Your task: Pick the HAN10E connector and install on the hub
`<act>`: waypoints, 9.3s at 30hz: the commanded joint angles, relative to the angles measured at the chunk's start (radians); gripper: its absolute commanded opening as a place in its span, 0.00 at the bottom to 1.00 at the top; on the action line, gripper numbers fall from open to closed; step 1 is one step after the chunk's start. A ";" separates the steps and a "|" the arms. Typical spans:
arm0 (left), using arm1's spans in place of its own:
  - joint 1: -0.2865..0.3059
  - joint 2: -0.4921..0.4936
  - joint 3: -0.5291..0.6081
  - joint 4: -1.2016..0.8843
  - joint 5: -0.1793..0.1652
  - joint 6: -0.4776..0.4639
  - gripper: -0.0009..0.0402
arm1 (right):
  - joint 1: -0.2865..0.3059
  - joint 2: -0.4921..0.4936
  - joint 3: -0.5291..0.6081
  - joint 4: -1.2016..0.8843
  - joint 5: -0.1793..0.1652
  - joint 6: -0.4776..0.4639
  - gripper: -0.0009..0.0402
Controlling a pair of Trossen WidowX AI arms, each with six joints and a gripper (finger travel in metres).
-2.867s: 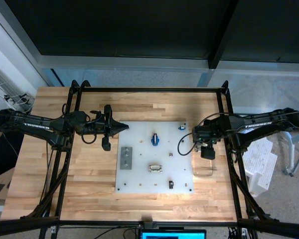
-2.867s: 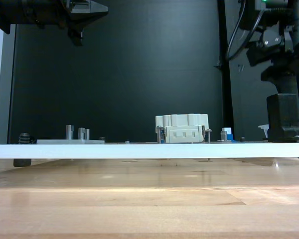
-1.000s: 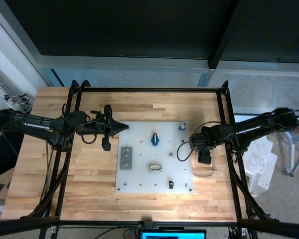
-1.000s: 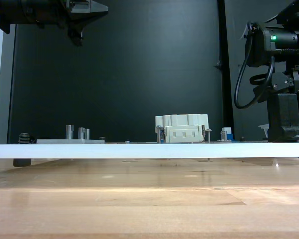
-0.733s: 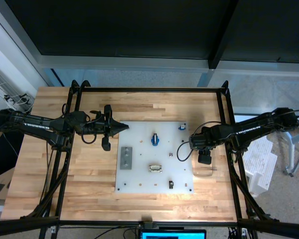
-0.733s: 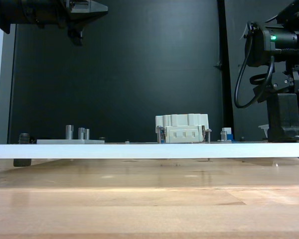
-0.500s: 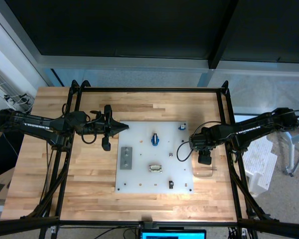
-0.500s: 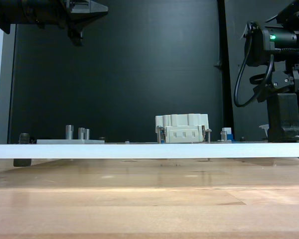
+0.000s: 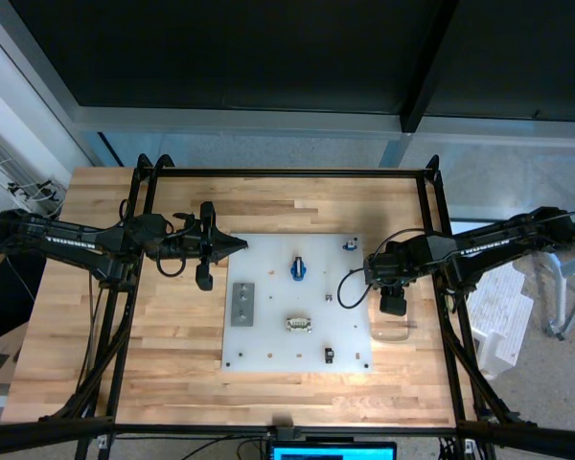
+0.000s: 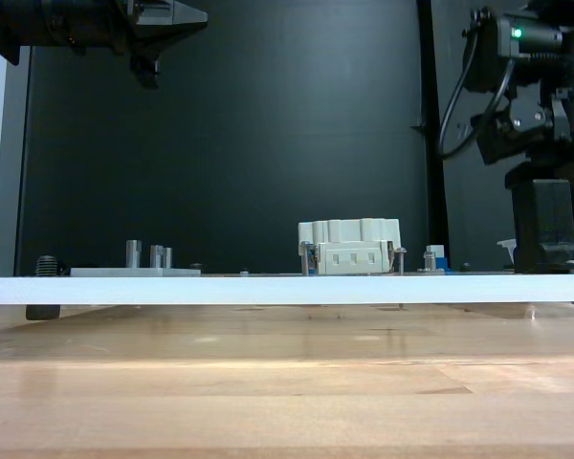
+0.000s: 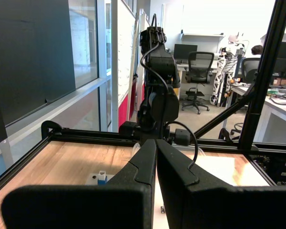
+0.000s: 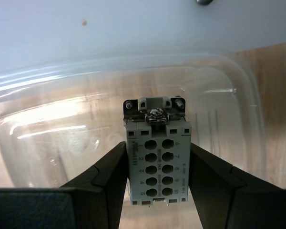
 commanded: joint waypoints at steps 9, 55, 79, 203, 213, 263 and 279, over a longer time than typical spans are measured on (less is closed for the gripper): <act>0.000 0.000 0.000 0.000 0.000 0.000 0.02 | 0.052 -0.002 0.113 -0.075 0.002 -0.002 0.04; 0.000 0.000 0.000 0.000 0.000 0.000 0.02 | 0.179 0.031 0.148 -0.090 0.061 0.039 0.04; 0.000 0.000 0.000 0.000 0.000 0.000 0.02 | 0.180 0.226 0.328 -0.093 0.062 -0.012 0.04; 0.000 0.000 0.000 0.000 0.000 0.000 0.02 | 0.144 0.656 0.695 -0.052 0.115 0.697 0.64; 0.000 0.000 0.000 0.000 0.000 0.000 0.02 | 0.152 0.676 0.650 -0.034 0.106 0.697 0.64; 0.000 0.000 0.000 0.000 0.000 0.000 0.02 | 0.113 0.422 0.649 -0.037 -0.024 0.105 0.24; 0.000 0.000 0.000 0.003 0.001 0.000 0.02 | -0.031 0.423 0.821 -0.091 -0.025 -0.092 0.25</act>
